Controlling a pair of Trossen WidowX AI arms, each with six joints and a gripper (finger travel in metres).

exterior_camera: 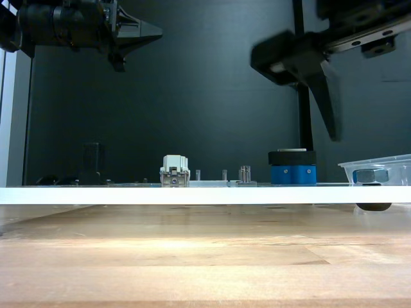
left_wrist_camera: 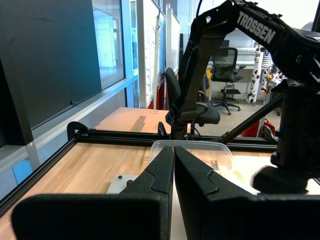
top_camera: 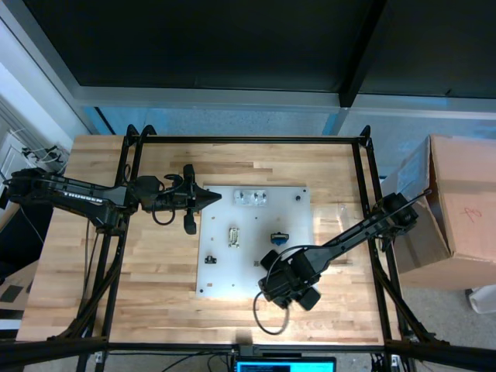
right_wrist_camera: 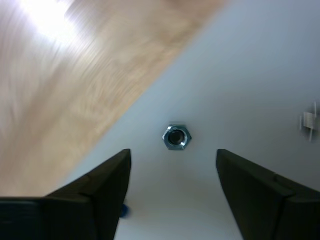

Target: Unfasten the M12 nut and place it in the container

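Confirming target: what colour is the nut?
Silver, best in right wrist view, under the open right tool; shut left tool hangs by the board's left edge.

On my feed the wooden table (top_camera: 155, 287) carries a white board (top_camera: 221, 283) at its middle. On the board I see a white connector block (exterior_camera: 174, 173) left of centre, a small silver post (exterior_camera: 244, 173) to its right, and a blue base with a black cap (exterior_camera: 292, 168) further right. A black post (top_camera: 298, 197) stands at the board's far right corner. A black frame (top_camera: 248, 139) rims the table. A cardboard box (top_camera: 457, 209) sits off the right side, and a lit screen (top_camera: 285, 364) is at the near edge. Beyond the table I make out an office chair (left_wrist_camera: 223, 72).
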